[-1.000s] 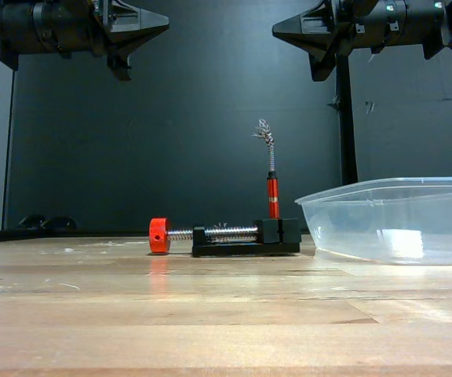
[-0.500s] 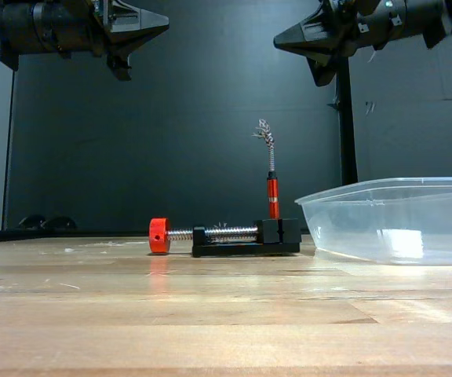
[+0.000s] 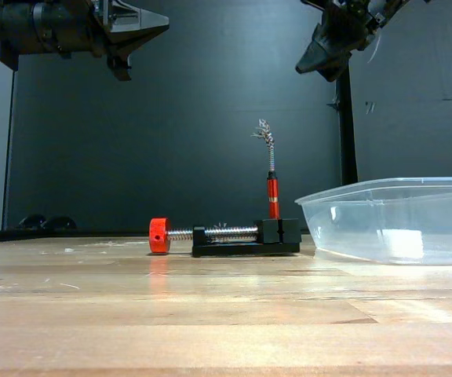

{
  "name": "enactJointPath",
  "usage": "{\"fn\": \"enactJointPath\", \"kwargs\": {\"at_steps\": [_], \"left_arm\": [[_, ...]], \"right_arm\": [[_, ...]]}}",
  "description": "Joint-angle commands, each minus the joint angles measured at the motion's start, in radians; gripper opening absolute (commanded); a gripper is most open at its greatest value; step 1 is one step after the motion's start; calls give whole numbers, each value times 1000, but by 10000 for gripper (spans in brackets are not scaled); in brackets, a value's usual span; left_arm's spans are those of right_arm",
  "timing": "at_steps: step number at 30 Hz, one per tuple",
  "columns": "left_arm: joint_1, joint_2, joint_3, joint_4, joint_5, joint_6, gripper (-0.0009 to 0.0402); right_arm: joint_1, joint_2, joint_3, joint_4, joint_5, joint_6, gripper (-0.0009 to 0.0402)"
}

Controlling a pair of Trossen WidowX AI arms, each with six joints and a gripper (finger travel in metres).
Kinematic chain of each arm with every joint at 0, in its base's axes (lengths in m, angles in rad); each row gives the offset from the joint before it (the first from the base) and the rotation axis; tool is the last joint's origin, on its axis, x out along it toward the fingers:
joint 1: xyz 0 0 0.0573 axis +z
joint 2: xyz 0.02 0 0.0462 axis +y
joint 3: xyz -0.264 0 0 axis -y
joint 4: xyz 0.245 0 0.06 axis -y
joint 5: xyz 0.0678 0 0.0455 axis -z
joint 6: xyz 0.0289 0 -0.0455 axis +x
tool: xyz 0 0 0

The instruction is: Remove the RCA connector from the receptacle and place in the container

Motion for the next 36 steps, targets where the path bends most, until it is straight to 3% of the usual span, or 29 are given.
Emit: {"fn": "enactJointPath", "kwargs": {"at_steps": [1,7,11,16,27,36], "left_arm": [[0,0,0,0,0,0,0],[0,0,0,0,0,0,0],[0,0,0,0,0,0,0],[0,0,0,0,0,0,0],[0,0,0,0,0,0,0],[0,0,0,0,0,0,0]], "right_arm": [[11,52,58,-91,20,-1,0],[25,137,138,-180,22,16,0],[31,197,193,-249,59,27,7],[41,273,262,-308,82,50,55],[58,426,368,-342,90,74,189],[98,505,375,-324,90,83,213]]}}
